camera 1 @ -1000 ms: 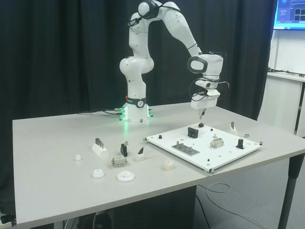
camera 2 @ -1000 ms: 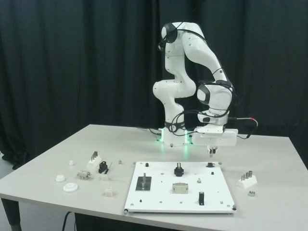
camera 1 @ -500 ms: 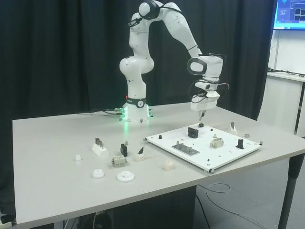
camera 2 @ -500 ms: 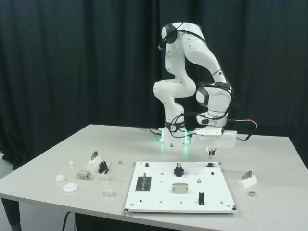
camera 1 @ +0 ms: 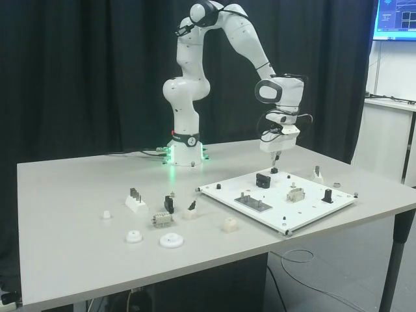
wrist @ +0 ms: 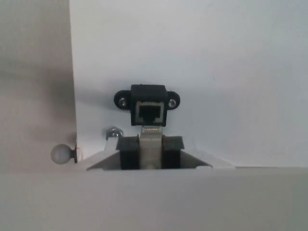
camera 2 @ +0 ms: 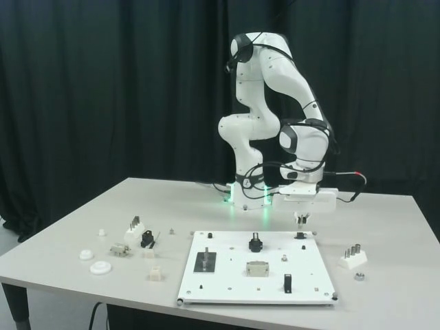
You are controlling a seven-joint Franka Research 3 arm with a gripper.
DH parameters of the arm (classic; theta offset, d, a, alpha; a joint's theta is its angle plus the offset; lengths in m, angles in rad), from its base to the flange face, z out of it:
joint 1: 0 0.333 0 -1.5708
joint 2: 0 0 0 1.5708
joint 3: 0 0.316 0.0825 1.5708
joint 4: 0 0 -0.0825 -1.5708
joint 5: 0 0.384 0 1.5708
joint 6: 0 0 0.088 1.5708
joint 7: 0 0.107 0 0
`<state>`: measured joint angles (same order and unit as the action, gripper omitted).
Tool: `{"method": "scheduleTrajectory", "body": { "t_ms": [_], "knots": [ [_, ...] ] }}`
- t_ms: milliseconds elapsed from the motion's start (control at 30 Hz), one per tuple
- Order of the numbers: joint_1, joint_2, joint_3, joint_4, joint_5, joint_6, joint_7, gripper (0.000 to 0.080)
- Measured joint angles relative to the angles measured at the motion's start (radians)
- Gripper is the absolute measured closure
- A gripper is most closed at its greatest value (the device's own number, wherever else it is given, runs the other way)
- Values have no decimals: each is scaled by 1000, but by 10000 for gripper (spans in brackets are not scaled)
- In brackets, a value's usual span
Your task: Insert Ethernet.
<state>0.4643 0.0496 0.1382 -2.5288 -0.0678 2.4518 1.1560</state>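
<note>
The white board [camera 2: 258, 271] is seen low in the second room view's centre. The gripper [camera 2: 300, 219] is held above its far edge, closed on the plug [wrist: 151, 139], just short of the black socket [wrist: 148, 107].

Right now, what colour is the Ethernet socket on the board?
Black; the Ethernet socket shows best in the wrist view.

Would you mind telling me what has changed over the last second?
The gripper, shut on the Ethernet plug, has come down closer to the black socket on the white board. The plug is not yet inserted. The loose parts on the table stayed put.
</note>
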Motion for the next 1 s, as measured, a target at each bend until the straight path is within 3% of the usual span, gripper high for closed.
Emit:
{"method": "scheduleTrajectory", "body": {
  "t_ms": [1000],
  "knots": [
    [-22, 23, 0, 0, 0, 38, -17, 711]
  ]
}}
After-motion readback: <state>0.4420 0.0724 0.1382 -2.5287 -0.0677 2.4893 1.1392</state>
